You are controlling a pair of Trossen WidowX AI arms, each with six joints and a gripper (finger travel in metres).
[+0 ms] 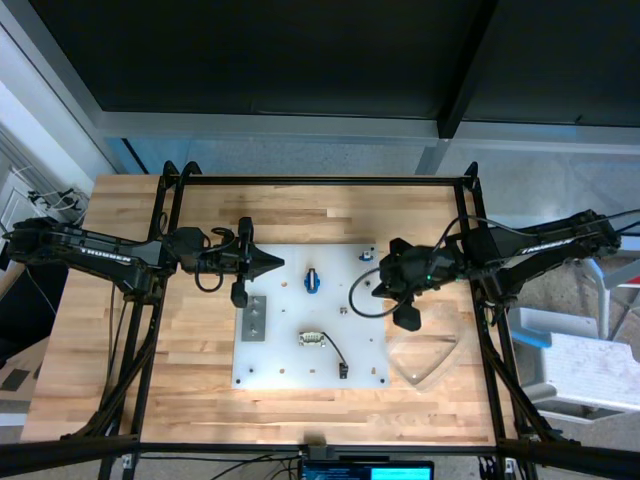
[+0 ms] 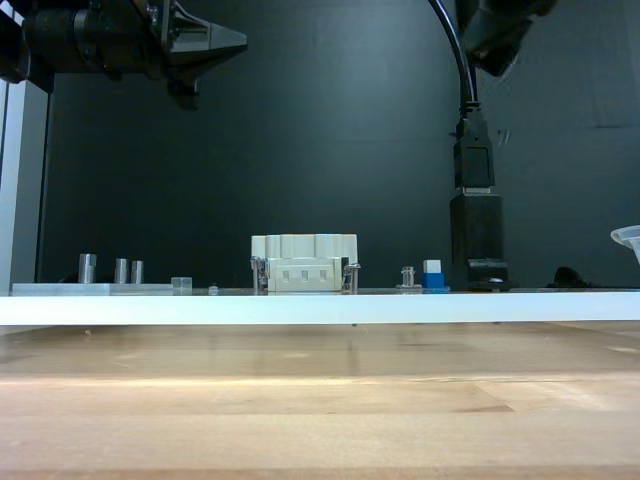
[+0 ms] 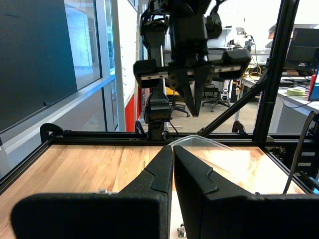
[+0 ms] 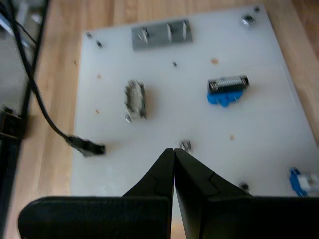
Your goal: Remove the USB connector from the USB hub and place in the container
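USB connector upright in hub: likely light, rigid plug, springy cable; pinch the plug body. Jaws pressed together on left gripper, over board, and right gripper, near container.

The air over the white board is lying mostly open. The left gripper, fingers pressed together, is hanging high over the board's far-left corner. The right gripper, likewise closed, is hovering over its right edge. Toward the board's near-right corner the USB connector is standing tall, its cable arching upward and barring low passes there. The pale connector block mid-board is sitting low. The container is resting just off the board's right side.
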